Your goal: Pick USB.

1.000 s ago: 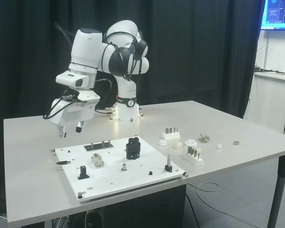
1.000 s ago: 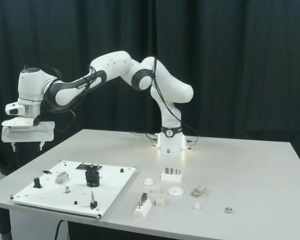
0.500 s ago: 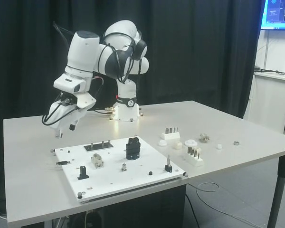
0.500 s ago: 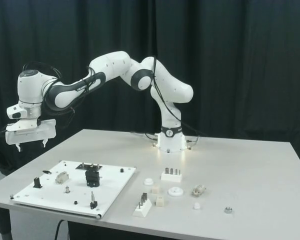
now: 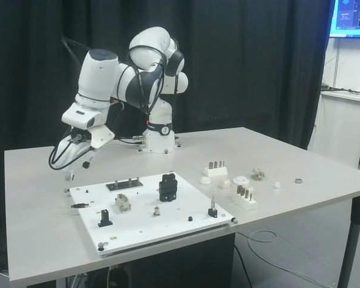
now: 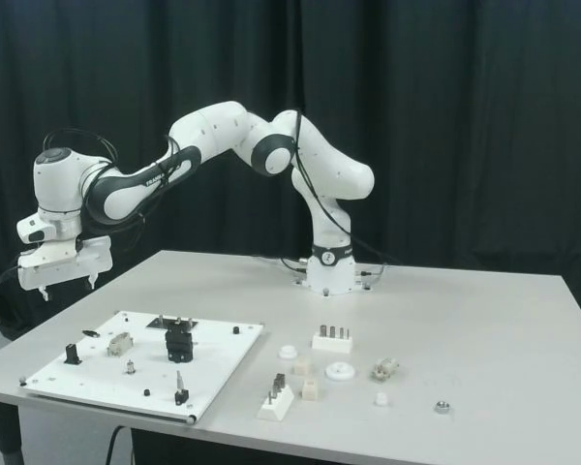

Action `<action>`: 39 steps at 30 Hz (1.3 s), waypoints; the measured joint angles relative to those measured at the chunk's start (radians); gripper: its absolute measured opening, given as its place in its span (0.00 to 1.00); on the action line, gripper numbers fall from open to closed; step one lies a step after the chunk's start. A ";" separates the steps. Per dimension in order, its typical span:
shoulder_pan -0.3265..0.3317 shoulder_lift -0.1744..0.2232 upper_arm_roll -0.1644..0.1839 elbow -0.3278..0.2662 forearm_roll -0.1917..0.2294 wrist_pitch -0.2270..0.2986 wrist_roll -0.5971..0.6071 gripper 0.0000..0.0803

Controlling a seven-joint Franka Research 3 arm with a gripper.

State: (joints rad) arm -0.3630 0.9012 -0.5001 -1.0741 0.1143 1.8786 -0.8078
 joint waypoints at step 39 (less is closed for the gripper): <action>-0.008 -0.005 0.006 -0.197 0.092 0.178 -0.010 1.00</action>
State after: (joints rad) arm -0.3706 0.8962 -0.4942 -1.2709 0.2062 2.0564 -0.8178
